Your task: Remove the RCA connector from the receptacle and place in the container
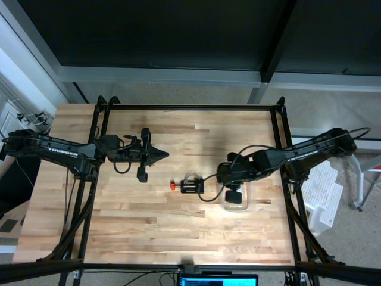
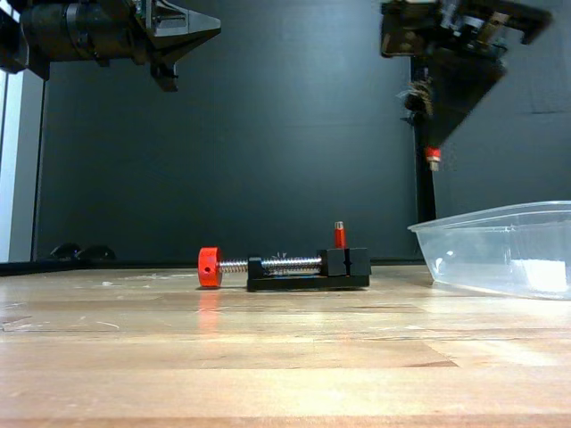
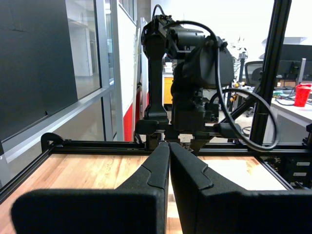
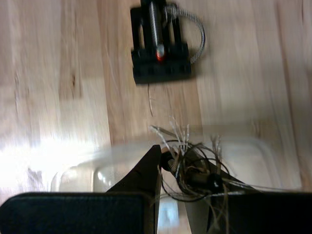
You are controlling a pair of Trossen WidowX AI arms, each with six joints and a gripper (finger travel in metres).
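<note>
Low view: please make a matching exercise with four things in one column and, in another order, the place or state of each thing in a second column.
1 plug
2 black block
3 clear tray
4 left gripper

A stands on the table, right of the block
B held by the right gripper, in the air above the tray
C shut, high at the left
D lies on the table, red knob at its left end

Pairs: 1-B, 2-D, 3-A, 4-C

Receptacle (image 2: 308, 267) left of container (image 2: 500, 251) (apart)
</note>
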